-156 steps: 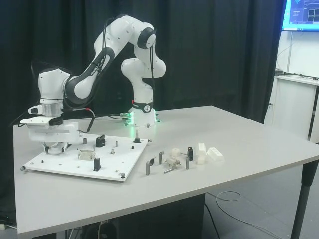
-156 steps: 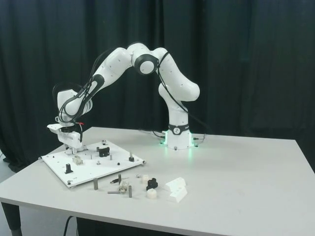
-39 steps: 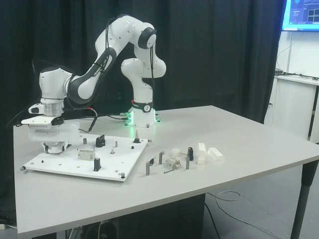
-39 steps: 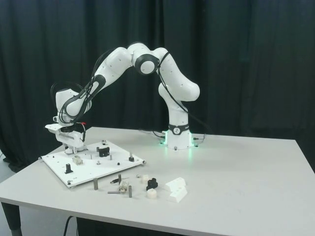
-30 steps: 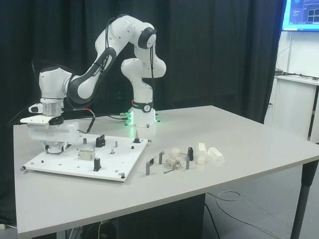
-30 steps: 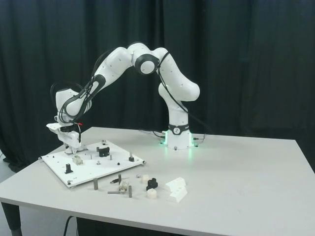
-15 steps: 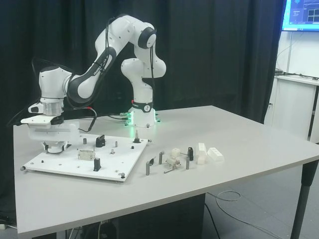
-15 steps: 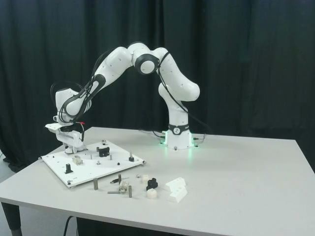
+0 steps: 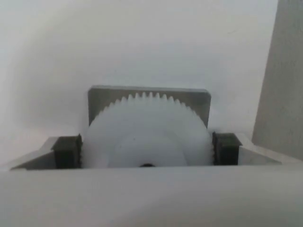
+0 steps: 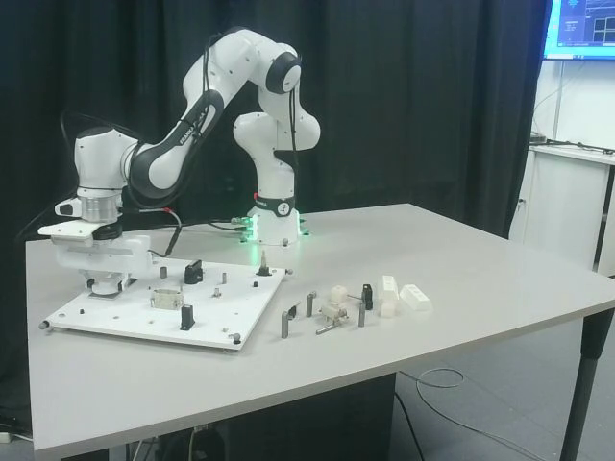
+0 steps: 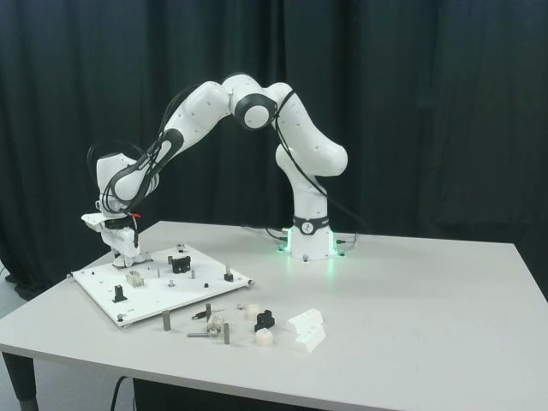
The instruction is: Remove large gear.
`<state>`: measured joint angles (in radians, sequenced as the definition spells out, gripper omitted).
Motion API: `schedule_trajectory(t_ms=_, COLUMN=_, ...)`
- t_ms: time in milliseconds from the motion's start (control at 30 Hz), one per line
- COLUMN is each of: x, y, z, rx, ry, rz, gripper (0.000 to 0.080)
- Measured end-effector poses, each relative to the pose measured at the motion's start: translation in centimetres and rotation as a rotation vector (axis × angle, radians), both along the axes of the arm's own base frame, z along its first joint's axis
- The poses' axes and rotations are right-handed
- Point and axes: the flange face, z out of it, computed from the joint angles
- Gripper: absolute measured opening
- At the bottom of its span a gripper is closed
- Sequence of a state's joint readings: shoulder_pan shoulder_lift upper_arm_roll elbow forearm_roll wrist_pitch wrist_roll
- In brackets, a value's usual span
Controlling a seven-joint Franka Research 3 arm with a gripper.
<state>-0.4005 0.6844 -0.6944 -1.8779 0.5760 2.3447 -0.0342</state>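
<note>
The claw (image 9: 147, 150) is seen clamped on the large gear (image 9: 147, 135): in the wrist view a black ribbed pad (image 9: 66, 151) is pressed against one side of the toothed white wheel and a second pad against the opposite side. The gear's teeth are outlined against a grey plate (image 9: 149, 94) just behind it, and a small dark hole shows at its hub. Whether the gear is resting on the surface below or lifted clear of it cannot be told.

In the room views the claw (image 10: 104, 284) is held low over the far left part of the white board (image 10: 135, 322), with the white arm (image 10: 207, 91) bent over from its base (image 10: 271, 226), where a green light is lit. On the board, black blocks (image 10: 193, 272) and short grey pegs (image 10: 220, 285) are standing well apart from the claw. On the grey table (image 10: 432, 336) beside the board, a cluster of loose parts (image 10: 332, 307) and white blocks (image 10: 402, 296) is laid out.
</note>
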Motion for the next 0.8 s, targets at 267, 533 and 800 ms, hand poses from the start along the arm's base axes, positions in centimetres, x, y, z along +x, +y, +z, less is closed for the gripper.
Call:
schedule_trajectory(t_ms=267, x=0.07, y=-0.01, z=0.1, rx=0.006, ry=0.003, rz=0.079, gripper=0.0596)
schedule_trajectory(t_ms=533, x=0.06, y=-0.03, z=0.15, rx=0.009, ry=0.002, rz=0.121, gripper=0.0596)
schedule_trajectory(t_ms=800, x=-0.08, y=-0.12, z=0.19, rx=0.009, ry=-0.005, rz=-0.011, gripper=0.0596)
